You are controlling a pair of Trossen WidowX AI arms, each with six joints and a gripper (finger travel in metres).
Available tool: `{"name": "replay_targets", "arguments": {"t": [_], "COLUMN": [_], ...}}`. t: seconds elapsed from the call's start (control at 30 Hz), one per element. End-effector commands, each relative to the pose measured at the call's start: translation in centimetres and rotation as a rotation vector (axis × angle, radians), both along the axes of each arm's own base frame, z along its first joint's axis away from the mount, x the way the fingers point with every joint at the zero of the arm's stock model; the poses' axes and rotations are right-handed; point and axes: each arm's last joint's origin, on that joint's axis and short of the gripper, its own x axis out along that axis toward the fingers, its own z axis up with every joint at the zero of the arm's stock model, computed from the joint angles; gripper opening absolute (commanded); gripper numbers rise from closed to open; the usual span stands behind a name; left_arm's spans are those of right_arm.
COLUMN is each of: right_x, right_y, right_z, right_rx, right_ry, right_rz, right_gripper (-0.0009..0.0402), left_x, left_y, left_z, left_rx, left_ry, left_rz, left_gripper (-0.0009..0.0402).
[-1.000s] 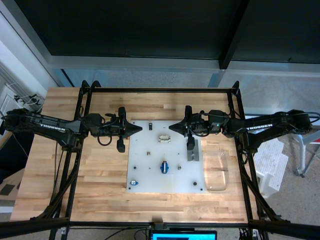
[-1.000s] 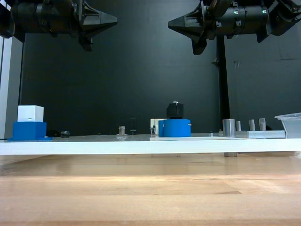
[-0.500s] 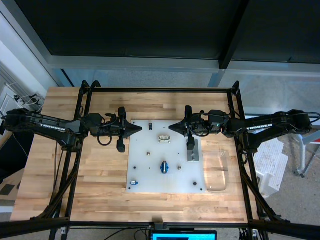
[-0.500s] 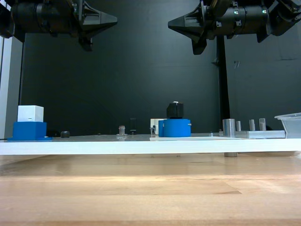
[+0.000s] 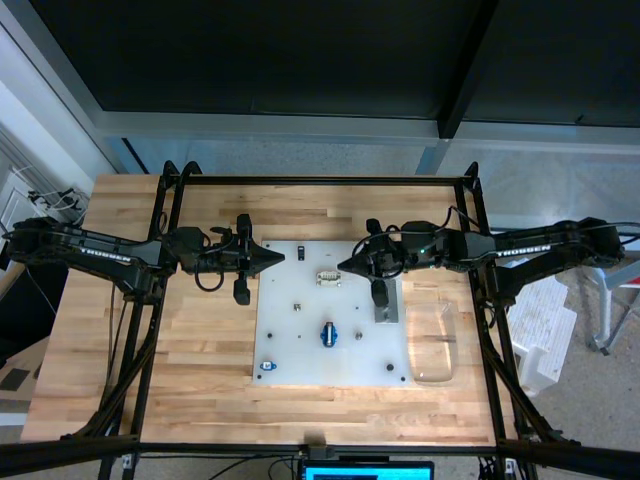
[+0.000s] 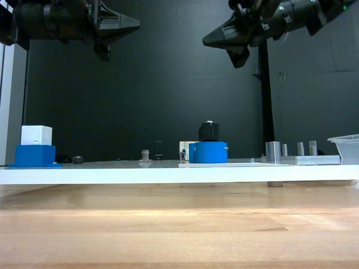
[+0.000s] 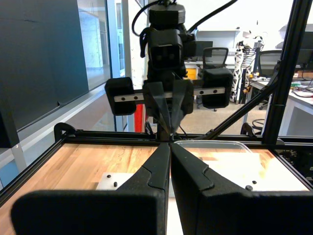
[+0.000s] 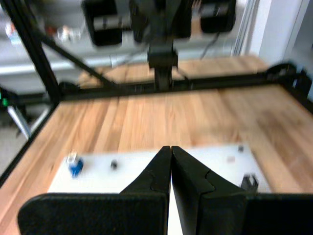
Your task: Remove the 16mm cylinder and place in the container
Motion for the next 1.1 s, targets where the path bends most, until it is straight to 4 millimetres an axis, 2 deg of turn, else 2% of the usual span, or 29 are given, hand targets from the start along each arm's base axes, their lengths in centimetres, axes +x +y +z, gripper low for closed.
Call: {"name": "replay_targets", "arguments": {"t": [0.03, 0.57, 0.73, 1.1], "right_x": [-0.1, -1.3, -0.6, 2.5], "right_y": [0.5, 4.0, 5.0, 7.3], "right_z": [0.5, 2.5, 2.4, 2.4], "right_rx": [-0.008, 0.002, -0.007, -0.052], "right_ry": [0.099, 0.388, 0.544, 0.797], "right_rz": [0.003, 0.009, 0.016, 0.035], "right_gripper": [0.0000, 0.0000, 0.0000, 0.0001], "left_x": [0.0, 0.0, 0.0, 0.0], "left_y": [0.0, 0.0, 0.0, 0.0], "left_z": [0.0, 0.0, 0.0, 0.0], "left_rx": [0.000, 0.000, 0.000, 0.000], "left_ry": [0.000, 0.000, 0.000, 0.000], "left_rz": [0.000, 0.000, 0.000, 0.000], "left_gripper": [0.0000, 0.0000, 0.0000, 0.0000]}}
